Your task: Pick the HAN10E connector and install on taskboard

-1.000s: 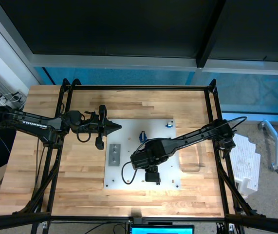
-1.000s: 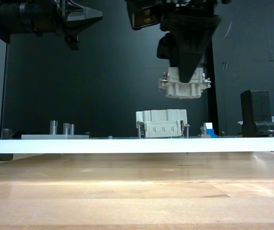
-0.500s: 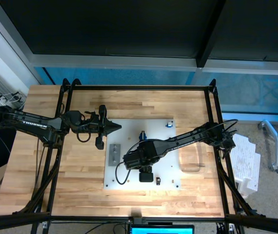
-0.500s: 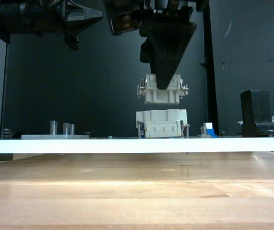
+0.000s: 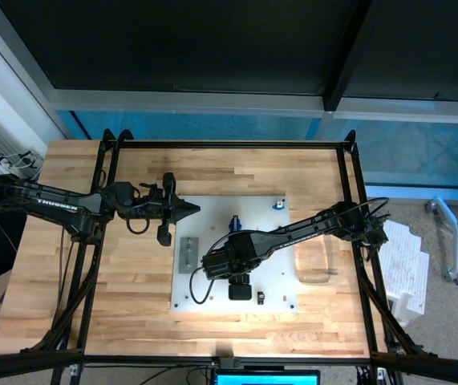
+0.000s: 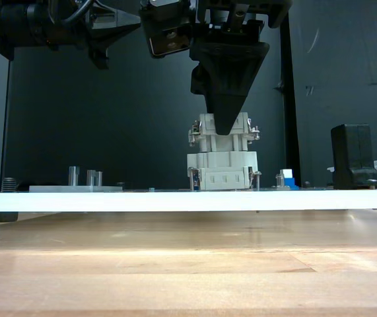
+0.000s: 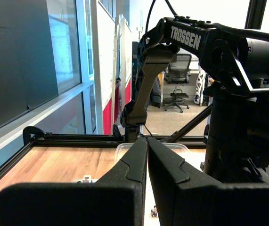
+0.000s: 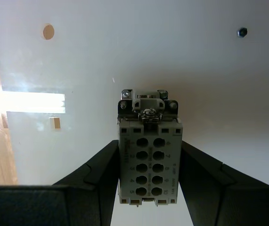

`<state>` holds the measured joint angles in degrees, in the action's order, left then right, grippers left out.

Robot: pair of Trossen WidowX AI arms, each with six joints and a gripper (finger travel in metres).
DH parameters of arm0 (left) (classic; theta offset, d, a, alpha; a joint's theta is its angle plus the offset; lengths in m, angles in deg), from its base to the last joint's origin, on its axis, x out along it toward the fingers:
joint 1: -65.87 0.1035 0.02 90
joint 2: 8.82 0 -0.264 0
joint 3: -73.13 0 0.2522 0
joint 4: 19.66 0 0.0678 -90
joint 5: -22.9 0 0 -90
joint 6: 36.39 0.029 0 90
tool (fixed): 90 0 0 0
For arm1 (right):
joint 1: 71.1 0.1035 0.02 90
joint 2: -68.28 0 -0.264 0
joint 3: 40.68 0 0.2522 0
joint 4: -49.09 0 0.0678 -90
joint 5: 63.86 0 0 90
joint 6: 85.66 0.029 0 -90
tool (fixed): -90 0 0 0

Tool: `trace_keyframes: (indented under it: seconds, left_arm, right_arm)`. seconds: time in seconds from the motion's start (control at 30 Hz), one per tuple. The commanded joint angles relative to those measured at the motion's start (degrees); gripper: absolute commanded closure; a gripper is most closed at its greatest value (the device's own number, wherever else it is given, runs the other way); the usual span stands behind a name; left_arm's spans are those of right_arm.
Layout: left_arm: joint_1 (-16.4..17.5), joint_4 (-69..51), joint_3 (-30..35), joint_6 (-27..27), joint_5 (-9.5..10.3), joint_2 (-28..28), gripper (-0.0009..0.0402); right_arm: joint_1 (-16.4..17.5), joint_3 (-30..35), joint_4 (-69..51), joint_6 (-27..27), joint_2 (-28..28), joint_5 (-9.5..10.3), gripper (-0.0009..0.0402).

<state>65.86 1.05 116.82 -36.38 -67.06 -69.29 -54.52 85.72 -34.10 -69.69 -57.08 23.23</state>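
**HAN10E parked on its socket, R arm gripping it**

Left gripper [image 5: 194, 209] hung high over the far-left corner of the white flat square taskboard [image 5: 212, 218], black fingers [image 7: 125, 175] pressed together. Mid-board, the right gripper [image 6: 224, 129] pointed straight down w/ fingers [image 8: 96, 175] clamped on the small grey-beige rectangular HAN10E connector [image 6: 205, 131]. The connector was upright, resting on the beige socket housing [image 6: 222, 170] mounted on the board.

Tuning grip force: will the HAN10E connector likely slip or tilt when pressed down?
Probably stiff: the HAN10E connector looks like a rigid moulded block. Tilt seems unlikely, since the right hand clamps its long flat sides squarely over the mating base. Left hand hangs shut, high at left.
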Motion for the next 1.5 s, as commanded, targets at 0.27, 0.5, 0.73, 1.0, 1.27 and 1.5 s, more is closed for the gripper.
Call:
trace_keyframes:
  seconds: [0.27, 0.5, 0.73, 1.0, 1.27, 1.5]
  left_arm:
    - [0.0, 0.0, 0.0, 0.0, -0.02, 0.0, 0.0392]
    - [0.0, 0.0, 0.0, 0.0, -0.02, 0.0, 0.0392]
    - [0.0, 0.0, 0.0, 0.0, -0.02, 0.0, 0.0392]
    - [0.0, 0.0, 0.0, 0.0, -0.02, 0.0, 0.0392]
    - [0.0, 0.0, 0.0, 0.0, -0.02, 0.0, 0.0392]
    - [0.0, 0.0, 0.0, 0.0, -0.02, 0.0, 0.0392]
  right_arm:
    - [-0.5, -0.1, 0.7, 0.0, -0.2, -0.07, 0.0354]
    - [-0.6, -0.1, 0.7, 0.0, -0.2, -0.07, 0.0354]
    - [-0.6, -2.1, 2.4, 0.0, -0.2, -0.04, 0.0354]
    - [-0.6, -7.2, 7.7, 0.2, -0.2, -0.04, 0.0354]
    - [-0.6, -7.4, 7.4, 0.2, 0.7, -0.04, 0.0354]
    - [-0.6, -7.4, 7.2, 0.2, 1.2, -0.02, 0.0354]
